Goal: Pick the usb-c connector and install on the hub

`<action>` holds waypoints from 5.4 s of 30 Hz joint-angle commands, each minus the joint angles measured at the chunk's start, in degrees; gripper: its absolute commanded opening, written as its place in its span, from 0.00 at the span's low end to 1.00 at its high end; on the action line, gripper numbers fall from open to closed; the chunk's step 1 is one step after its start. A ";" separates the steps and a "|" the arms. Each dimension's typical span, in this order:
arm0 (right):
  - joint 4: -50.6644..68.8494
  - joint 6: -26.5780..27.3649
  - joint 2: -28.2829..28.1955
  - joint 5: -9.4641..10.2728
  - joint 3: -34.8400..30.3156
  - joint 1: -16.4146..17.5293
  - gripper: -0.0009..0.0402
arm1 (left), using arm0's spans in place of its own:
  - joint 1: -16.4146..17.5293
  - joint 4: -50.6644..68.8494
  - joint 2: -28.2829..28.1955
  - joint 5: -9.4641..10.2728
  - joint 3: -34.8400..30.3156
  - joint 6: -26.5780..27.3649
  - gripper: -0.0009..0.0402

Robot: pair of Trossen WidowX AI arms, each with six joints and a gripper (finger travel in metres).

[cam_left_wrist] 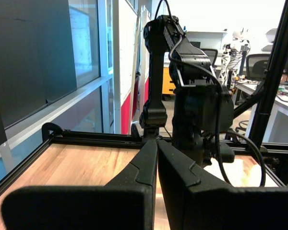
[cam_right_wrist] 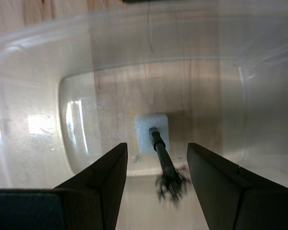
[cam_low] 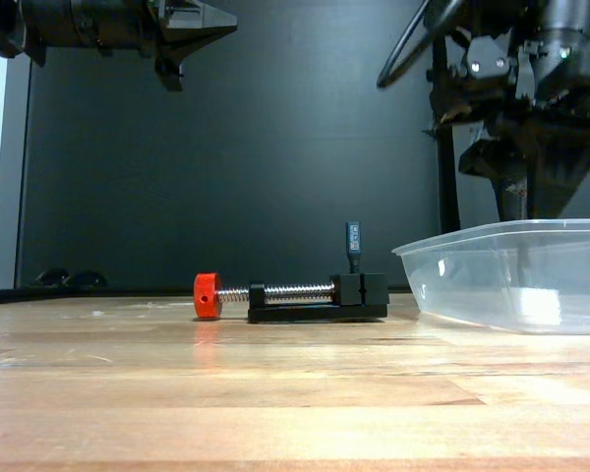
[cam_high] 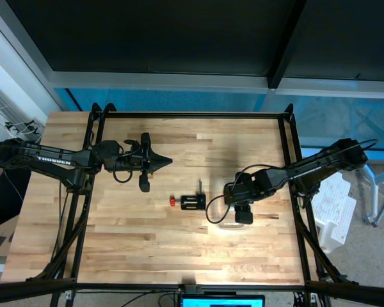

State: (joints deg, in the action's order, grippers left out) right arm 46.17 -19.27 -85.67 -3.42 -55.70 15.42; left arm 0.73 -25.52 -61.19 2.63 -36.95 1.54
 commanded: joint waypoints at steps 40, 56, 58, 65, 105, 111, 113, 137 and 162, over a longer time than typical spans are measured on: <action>-1.70 1.79 -3.72 0.04 0.07 0.11 0.15 | 0.02 -0.02 -0.02 -0.02 -0.02 0.00 0.02; -1.70 1.75 -3.72 0.02 0.07 0.11 0.03 | 0.02 -0.02 -0.02 0.00 -0.02 0.00 0.02; -1.70 1.77 -3.72 0.04 0.07 0.09 0.02 | 0.02 -0.02 -0.02 -0.02 -0.02 0.00 0.02; -1.70 1.75 -3.69 0.04 0.07 0.09 0.02 | 0.02 -0.02 -0.02 -0.02 -0.02 0.00 0.02; 9.05 1.75 -0.46 0.09 -9.40 0.07 0.02 | 0.00 -0.02 -0.02 -0.02 -0.02 0.00 0.02; 12.66 1.73 2.45 -0.09 -11.85 0.04 0.02 | 0.00 -0.02 -0.02 -0.02 -0.02 0.00 0.02; 14.56 1.53 2.97 -0.20 -12.76 -0.02 0.02 | 0.02 -0.02 -0.02 0.00 -0.02 0.00 0.02; 11.30 0.00 4.57 -1.62 -15.65 -2.60 0.02 | 0.02 -0.02 -0.02 0.00 -0.02 0.00 0.02; 5.22 0.33 2.01 -1.55 -16.87 -5.33 0.02 | 0.02 -0.02 -0.02 -0.02 -0.02 0.00 0.02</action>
State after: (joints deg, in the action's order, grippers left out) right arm 51.48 -18.96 -83.00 -4.99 -72.60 10.11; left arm 0.73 -25.52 -61.21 2.63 -36.95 1.56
